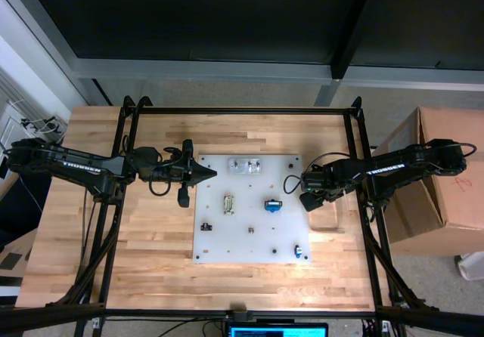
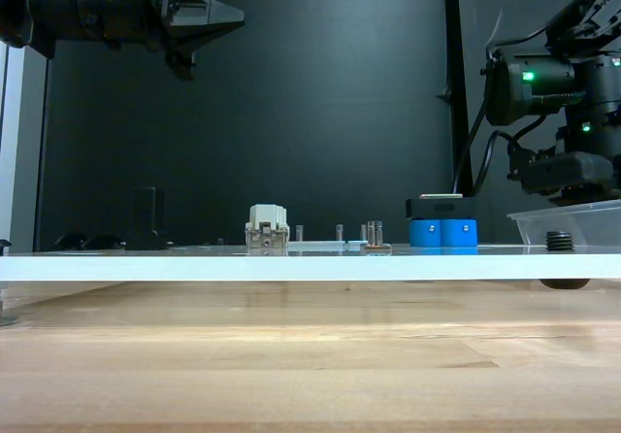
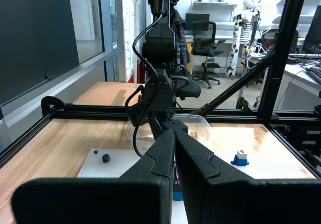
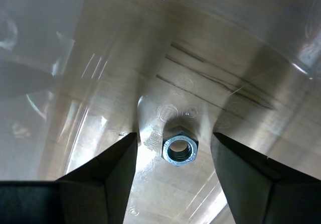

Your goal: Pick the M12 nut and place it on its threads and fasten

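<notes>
Here, the nut (image 4: 179, 150) lies flat and free, bore upward, on the floor of the clear tray (image 1: 333, 227), just off the board's (image 1: 242, 235) right edge. The right gripper (image 4: 174, 136) hangs over it, jaws wide apart and empty, one finger either side of the nut without touching. On the board, near its near right edge, the stud (image 2: 558, 242) stands bare, ribs showing. Above the board's left edge hovers the left gripper (image 1: 206, 173), fingers closed together on nothing. The nut is judged light, rigid and smooth; a pinch across two opposite flats should seat best, as the slick tray floor may let it skid.
</notes>
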### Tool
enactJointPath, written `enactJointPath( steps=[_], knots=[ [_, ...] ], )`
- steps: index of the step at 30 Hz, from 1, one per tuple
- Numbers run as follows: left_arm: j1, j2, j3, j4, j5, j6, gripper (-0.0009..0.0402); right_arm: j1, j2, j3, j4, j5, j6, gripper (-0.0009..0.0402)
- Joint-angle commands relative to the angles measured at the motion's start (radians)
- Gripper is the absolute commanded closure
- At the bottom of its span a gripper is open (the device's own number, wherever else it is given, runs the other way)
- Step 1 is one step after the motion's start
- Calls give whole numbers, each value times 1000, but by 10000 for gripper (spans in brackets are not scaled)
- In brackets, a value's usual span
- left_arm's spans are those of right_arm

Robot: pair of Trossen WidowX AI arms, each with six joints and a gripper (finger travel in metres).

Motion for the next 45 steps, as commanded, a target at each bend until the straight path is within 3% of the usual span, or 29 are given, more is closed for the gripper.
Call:
enactJointPath(
  steps=[1, 13, 24, 30, 36, 45],
  knots=[
    [0, 0, 0, 0, 0, 0, 393, 0, 1, -11, 18, -12, 2, 235],
    [0, 0, 0, 0, 0, 0, 393, 0, 0, -9, 18, -13, -1, 349],
    [0, 0, 0, 0, 0, 0, 393, 2, -19, 93, -82, -16, -74, 377],
    [0, 0, 0, 0, 0, 0, 393, 7, -22, 221, -211, -11, -232, 377],
    [0, 0, 0, 0, 0, 0, 393, 43, -20, 321, -295, -11, -555, 378],
    [0, 0, 0, 0, 0, 0, 393, 179, 41, 423, -350, -11, -939, 378]
  ],
)
